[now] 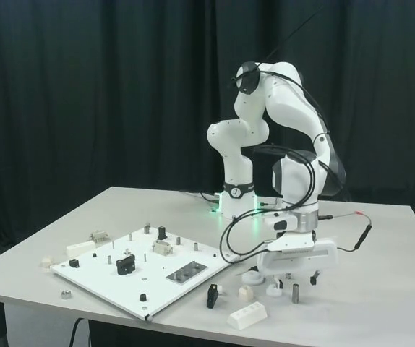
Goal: Remove square peg 3.
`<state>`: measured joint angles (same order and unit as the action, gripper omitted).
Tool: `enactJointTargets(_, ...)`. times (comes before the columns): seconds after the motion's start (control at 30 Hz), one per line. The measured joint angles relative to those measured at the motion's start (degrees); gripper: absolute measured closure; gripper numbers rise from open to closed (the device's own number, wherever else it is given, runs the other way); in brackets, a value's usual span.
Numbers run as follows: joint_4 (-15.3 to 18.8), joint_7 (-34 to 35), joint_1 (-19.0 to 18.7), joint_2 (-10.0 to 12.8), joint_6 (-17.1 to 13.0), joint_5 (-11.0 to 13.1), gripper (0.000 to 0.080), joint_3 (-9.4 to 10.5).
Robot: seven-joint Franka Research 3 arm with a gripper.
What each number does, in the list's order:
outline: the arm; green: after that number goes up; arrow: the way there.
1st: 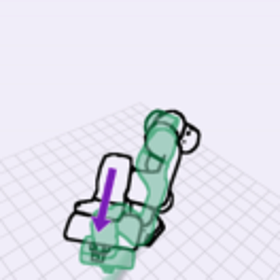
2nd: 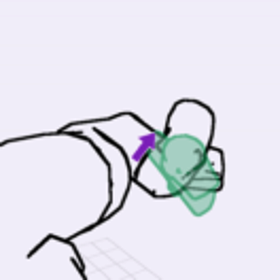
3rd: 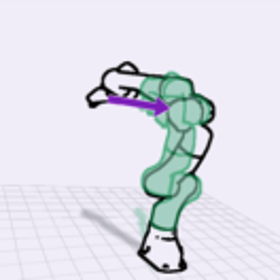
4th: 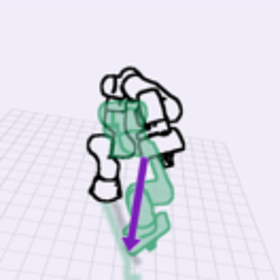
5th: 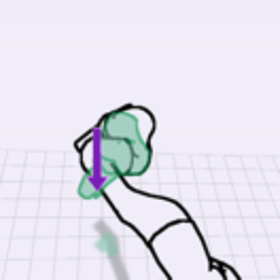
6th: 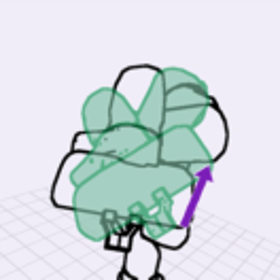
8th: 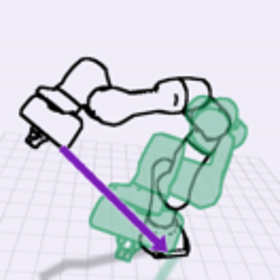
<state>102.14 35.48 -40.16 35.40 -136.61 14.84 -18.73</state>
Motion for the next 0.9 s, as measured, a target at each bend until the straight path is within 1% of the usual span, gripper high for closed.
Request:
enactJointTargets(0.07,-0.3,0.7,0.0,-0.6,1.4,-0.7,0.0120,-0.13)
enactJointTargets(0.1,-0.4,1.2,0.0,-0.9,2.0,-1.0,0.0028,-0.19)
enactJointTargets(0.17,-0.6,1.8,0.0,-1.5,3.2,-1.7,0.0028,-0.29)
enactJointTargets(0.2,-0.6,2.1,0.0,-1.8,3.8,-2.0,0.0007,-0.33)
enactJointTargets(0.37,-0.8,2.7,0.0,-3.2,5.7,-2.9,0.0007,-0.43)
enactJointTargets(0.47,-0.8,2.8,0.0,-3.7,6.4,-3.2,0.0003,-0.51)
enactJointTargets(0.9,-0.8,2.9,0.0,-4.2,7.2,-3.6,0.0003,-1.01)
